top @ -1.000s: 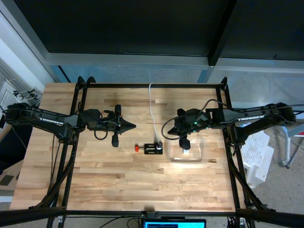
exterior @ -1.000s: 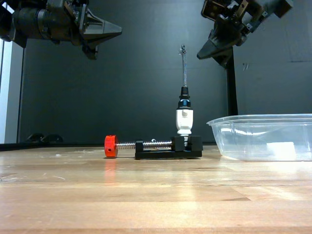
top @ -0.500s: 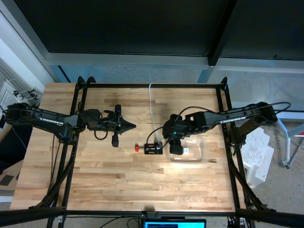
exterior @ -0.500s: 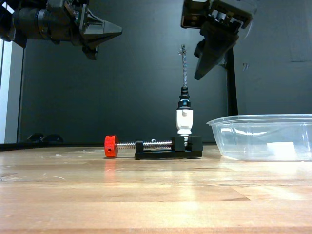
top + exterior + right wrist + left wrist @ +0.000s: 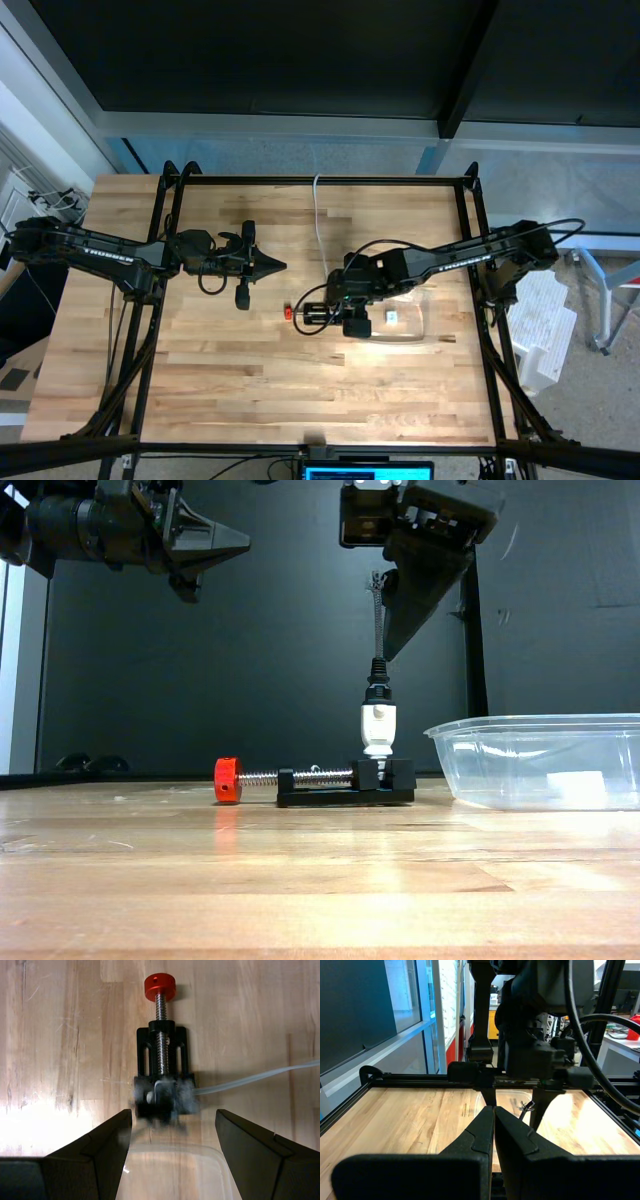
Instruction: Remove the power plug from the receptacle and place in the container
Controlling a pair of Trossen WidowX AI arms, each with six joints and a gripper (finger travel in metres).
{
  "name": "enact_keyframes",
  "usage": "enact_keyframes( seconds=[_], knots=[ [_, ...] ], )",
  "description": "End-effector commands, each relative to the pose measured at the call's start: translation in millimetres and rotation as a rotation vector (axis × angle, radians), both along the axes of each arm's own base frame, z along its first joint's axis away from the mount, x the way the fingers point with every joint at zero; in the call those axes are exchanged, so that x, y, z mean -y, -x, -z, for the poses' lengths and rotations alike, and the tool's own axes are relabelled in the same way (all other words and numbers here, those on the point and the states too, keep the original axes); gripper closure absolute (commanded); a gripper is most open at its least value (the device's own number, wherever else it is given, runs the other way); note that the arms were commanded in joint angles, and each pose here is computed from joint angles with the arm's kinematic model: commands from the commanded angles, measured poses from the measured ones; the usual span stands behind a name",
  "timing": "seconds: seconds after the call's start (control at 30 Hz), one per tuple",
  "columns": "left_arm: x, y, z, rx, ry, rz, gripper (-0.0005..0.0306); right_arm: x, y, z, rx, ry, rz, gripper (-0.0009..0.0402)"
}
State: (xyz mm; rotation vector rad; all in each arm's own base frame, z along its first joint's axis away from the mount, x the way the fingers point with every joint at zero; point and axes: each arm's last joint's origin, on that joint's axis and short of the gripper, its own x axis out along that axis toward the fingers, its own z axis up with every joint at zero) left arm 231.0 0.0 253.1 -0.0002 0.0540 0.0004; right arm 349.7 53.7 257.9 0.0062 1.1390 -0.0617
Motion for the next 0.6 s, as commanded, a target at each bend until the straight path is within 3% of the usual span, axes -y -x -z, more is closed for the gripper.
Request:
enact_keyframes(
  seconds=[0.03, 0.33, 0.6],
  knots=[
    [-0.1, 0, 0.0, 0.000, 0.000, 0.000, 0.0300, -0.7, -6, 6.6, -0.018, 0.003, 0.001, 0.0159],
    [0.0, 0, 0.1, 0.000, 0.000, 0.000, 0.0300, -2.6, -17, 26.6, -0.046, 0.006, 0.004, 0.0160],
    [-0.1, 0, 0.0, 0.000, 0.000, 0.000, 0.0300, -2.9, -18, 27.8, -0.035, 0.000, 0.017, 0.0161]
  ],
)
